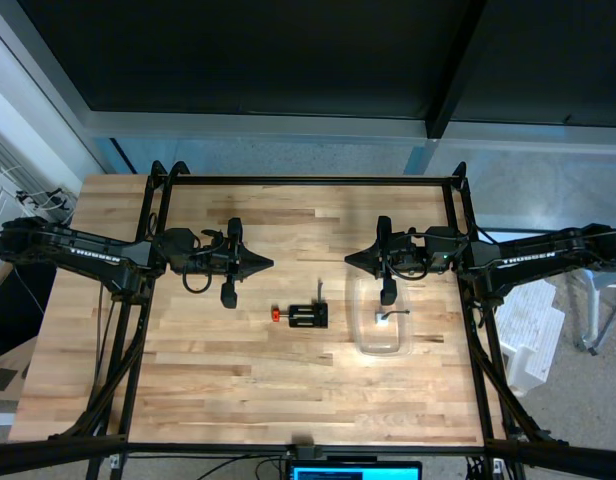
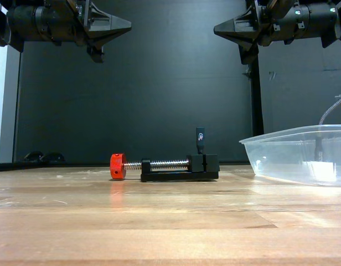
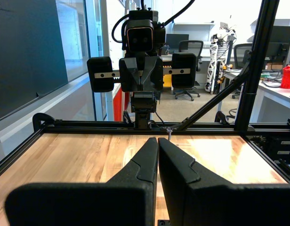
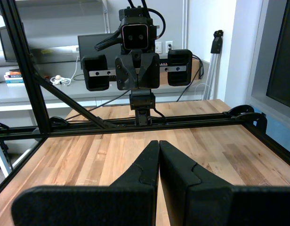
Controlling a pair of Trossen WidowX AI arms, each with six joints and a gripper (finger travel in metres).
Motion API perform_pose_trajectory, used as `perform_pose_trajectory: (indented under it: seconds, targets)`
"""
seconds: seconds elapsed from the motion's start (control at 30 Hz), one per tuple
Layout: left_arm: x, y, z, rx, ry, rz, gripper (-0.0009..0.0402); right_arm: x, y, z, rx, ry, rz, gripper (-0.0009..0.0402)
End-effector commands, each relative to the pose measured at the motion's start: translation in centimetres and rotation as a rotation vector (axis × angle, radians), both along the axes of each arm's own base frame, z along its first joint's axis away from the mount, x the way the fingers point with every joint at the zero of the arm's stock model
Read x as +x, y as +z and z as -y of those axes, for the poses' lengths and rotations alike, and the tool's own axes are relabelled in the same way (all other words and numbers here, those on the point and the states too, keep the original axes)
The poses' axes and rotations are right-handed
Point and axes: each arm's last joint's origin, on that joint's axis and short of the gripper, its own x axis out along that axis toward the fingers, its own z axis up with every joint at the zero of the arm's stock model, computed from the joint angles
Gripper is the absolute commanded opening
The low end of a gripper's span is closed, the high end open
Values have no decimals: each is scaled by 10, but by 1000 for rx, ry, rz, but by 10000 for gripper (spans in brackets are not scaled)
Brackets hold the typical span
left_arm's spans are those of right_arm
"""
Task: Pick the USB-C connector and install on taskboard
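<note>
clear tray (image 1: pixel 380 352) pick comes first

usb-c connector (image 1: pixel 396 313) lies inside it beside a white piece (image 1: pixel 382 320), at 3 o'clock from the taskboard (image 1: pixel 308 316). right gripper (image 1: pixel 348 262) hovers high at the tray's 11 o'clock, left gripper (image 1: pixel 270 263) at the taskboard's 11; both have fingers pressed together. best, i'd judge: spread the right fingers, descend straight, pinch the plug only.

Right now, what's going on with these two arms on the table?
Nothing is being handled yet. The left gripper and the right gripper both hang shut and empty above the table, tips pointing at each other. The black block with the red knob sits on the wood below the gap between them. The dark plug lies in the clear tray under the right arm, next to a small white piece.
</note>
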Motion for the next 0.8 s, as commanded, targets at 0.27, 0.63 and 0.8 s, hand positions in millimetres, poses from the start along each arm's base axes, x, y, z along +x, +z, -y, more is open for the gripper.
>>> perform_pose_trajectory:
  seconds: [0.27, 0.63, 0.8]
  targets:
    - [0, 0, 0, 0, 0, 1, 0, 0, 0, 0, 1, 1, 1, 0]
    - [0, 0, 0, 0, 0, 1, 0, 3, 12, -1, 2, 6, -204, 0]
    - [0, 0, 0, 0, 0, 1, 0, 1, 23, -2, 9, 7, -371, 0]
